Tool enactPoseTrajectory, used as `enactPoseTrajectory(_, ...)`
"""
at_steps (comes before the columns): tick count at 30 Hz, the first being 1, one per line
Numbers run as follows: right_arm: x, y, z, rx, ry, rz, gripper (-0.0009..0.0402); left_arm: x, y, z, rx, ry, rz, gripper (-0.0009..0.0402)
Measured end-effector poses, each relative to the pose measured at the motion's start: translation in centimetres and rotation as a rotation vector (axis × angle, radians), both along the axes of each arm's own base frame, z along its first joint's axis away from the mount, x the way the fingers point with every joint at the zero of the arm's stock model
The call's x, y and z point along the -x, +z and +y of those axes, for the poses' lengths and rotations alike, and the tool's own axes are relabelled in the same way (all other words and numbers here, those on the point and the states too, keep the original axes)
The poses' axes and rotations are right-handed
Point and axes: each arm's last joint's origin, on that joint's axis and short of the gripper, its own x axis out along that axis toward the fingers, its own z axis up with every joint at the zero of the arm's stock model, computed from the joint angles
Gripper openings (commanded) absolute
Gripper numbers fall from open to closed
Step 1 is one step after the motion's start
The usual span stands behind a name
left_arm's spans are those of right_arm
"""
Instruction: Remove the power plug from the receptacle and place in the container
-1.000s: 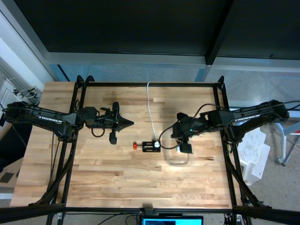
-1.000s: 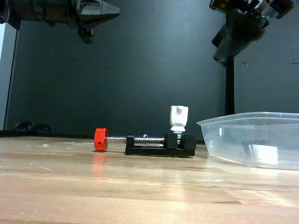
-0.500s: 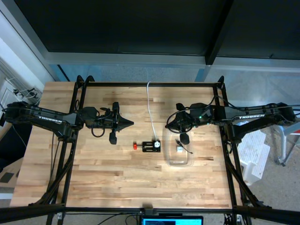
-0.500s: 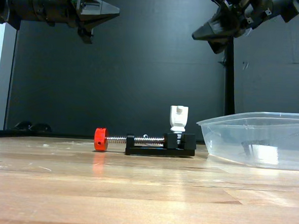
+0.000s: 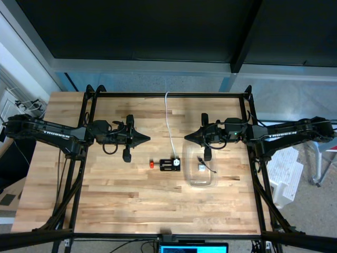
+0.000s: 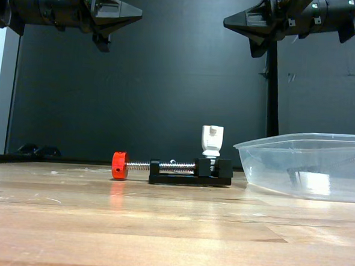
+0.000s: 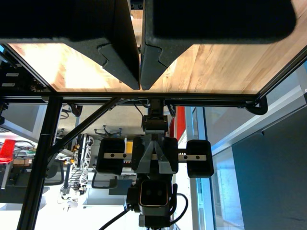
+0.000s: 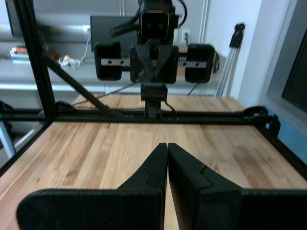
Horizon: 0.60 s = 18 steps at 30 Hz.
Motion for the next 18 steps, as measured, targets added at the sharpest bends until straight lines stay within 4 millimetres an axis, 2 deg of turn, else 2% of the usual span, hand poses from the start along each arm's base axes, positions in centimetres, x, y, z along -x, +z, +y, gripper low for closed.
enactPoseTrajectory(18,1.06,-0.45,-0.06,-0.030,0.012,-0.092,0.0000,0.00,-0.01,0.00,0.000,0.000,0.000,0.0000)
